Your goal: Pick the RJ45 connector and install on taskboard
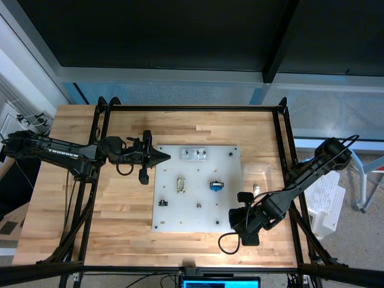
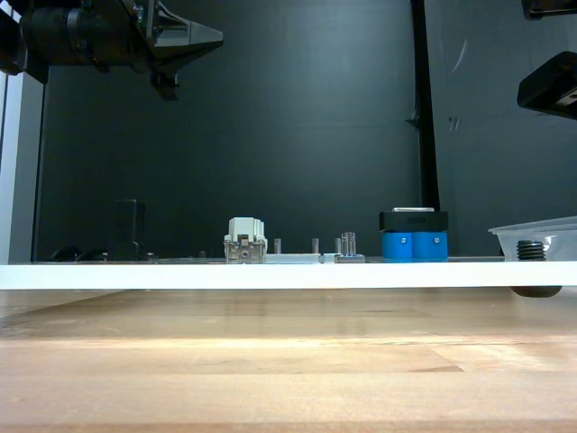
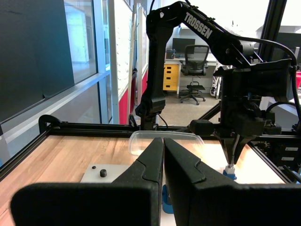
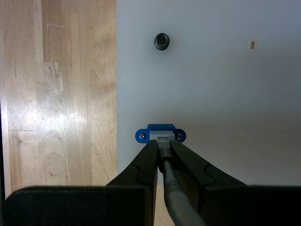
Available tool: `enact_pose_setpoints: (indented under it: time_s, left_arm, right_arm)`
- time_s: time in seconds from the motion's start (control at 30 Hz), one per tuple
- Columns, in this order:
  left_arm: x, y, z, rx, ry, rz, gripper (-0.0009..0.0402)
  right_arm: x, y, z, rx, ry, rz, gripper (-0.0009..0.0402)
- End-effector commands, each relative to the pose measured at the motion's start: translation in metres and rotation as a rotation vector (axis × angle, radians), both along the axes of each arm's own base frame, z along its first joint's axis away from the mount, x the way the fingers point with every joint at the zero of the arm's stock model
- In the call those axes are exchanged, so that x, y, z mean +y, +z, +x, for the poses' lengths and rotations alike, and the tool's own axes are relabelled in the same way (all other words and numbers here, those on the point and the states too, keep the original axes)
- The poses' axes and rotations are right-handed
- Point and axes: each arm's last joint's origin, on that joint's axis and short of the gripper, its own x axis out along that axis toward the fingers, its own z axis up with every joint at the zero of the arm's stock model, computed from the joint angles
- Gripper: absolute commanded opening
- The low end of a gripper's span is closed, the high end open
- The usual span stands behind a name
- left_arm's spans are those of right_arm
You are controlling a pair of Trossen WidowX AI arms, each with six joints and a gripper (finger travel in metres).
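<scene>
Table (image 1: pixel 120 228) tray (image 1: pixel 257 165): perhaps bolt (image 2: pixel 532 248) (left hand (image 1: pixel 167 157) aloft, right hand (image 4: pixel 162 149) clasps connector (image 4: pixel 163 139)).

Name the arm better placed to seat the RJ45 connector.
Right. Right gripper holds the RJ45 connector at the blue port on the taskboard; left gripper hovers shut, empty, over its left edge.

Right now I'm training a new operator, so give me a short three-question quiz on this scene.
1. True or false: the left gripper, hovering by the taskboard's far left corner, holds a cable.
2. The right gripper, over the board's near right corner, is shut on what? A) RJ45 connector B) screwdriver C) bolt
3. Fill in: the connector's tip faces a ___ port.
Key: 1 false; 2 A; 3 blue.
</scene>
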Motion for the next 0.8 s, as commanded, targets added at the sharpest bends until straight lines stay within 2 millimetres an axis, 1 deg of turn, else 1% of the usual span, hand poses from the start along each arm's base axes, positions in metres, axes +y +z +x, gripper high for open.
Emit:
enact_pose_setpoints:
  time_s: [0.03,0.4,0.47,0.57,0.8]
  left_arm:
    - [0.0,0.0001,0.0001,0.0,0.0,0.0,0.0]
    - [0.0001,0.0002,0.0,-0.001,0.0,0.0,0.0]
    - [0.0,0.0001,0.0,0.0,0.0,0.0,0.0]
    - [0.0,0.0001,0.0,0.0,0.0,0.0,0.0]
    - [0.0,0.0002,0.0,-0.001,0.0,0.0,0.0]
  right_arm:
    - [-0.0001,-0.0019,-0.0008,0.013,0.002,-0.004,0.0004]
    - [0.0013,0.0019,0.0009,0.001,0.002,0.007,0.0004]
    - [0.0015,0.0021,0.001,0.0,0.003,0.007,0.0011]
    - [0.0014,0.0025,0.001,-0.002,0.002,0.009,0.004]
    - [0.0014,0.0029,0.001,-0.004,0.001,0.01,0.0132]
